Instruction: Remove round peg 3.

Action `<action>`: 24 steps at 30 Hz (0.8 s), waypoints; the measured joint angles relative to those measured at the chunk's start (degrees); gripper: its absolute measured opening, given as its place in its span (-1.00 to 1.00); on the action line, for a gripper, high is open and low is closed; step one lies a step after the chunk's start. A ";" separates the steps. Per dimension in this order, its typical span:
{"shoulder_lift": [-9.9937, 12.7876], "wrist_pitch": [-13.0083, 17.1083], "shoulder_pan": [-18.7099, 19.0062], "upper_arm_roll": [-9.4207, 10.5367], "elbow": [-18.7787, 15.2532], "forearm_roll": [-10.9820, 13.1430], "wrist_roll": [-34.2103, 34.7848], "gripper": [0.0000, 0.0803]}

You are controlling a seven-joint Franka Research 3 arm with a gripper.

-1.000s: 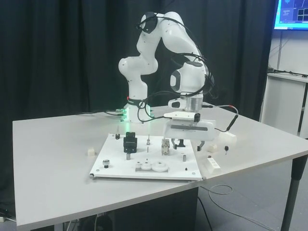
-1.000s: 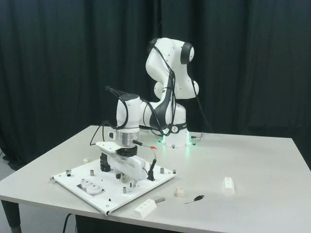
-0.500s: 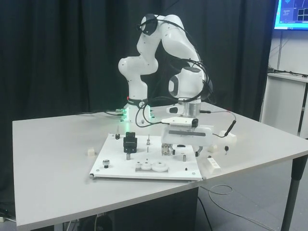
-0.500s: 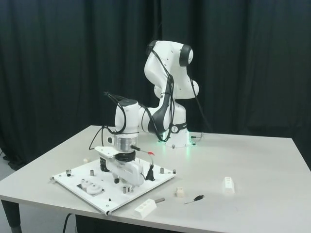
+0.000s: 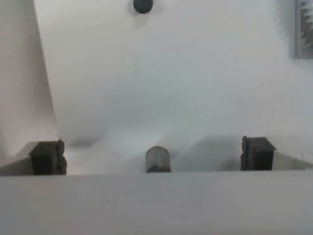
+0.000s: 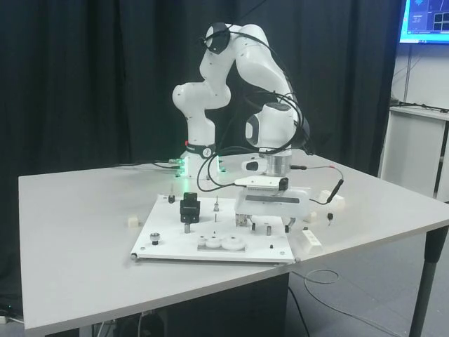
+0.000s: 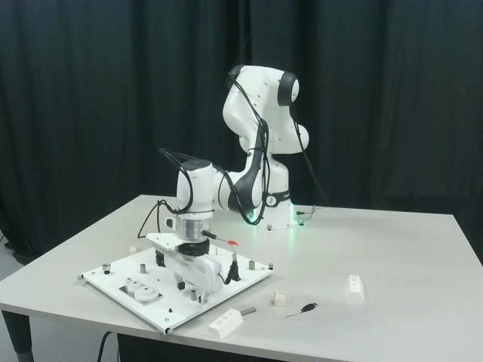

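While the gripper [image 5: 152,155] is held low over the white board [image 6: 168,232] with its two black fingertips [image 5: 47,157] spread wide apart, a short grey round peg [image 5: 157,159] is seen standing upright midway between them, touched by neither. This is judged to be round peg 3, the thing to be removed.

From here, a glancing grip is the main risk: if the fingers are closed too near the peg's top, the smooth, metallic-looking cylinder could be squeezed out or only pinched at its rim. A pull that is not straight along the peg's axis could jam it in its hole or lift the board's edge off the grey table [image 6: 77,210].

Beyond the claw, the board is shown as flat, matt and hard, with a small black round hole or button [image 5: 143,5] set in it. White toothed gears [image 6: 221,243] are seated near the front edge, and a black blocky fixture [image 6: 189,209] stands beside them.
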 joint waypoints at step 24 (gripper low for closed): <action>0.58 0.22 -0.60 0.32 0.16 1.38 -2.55 -0.63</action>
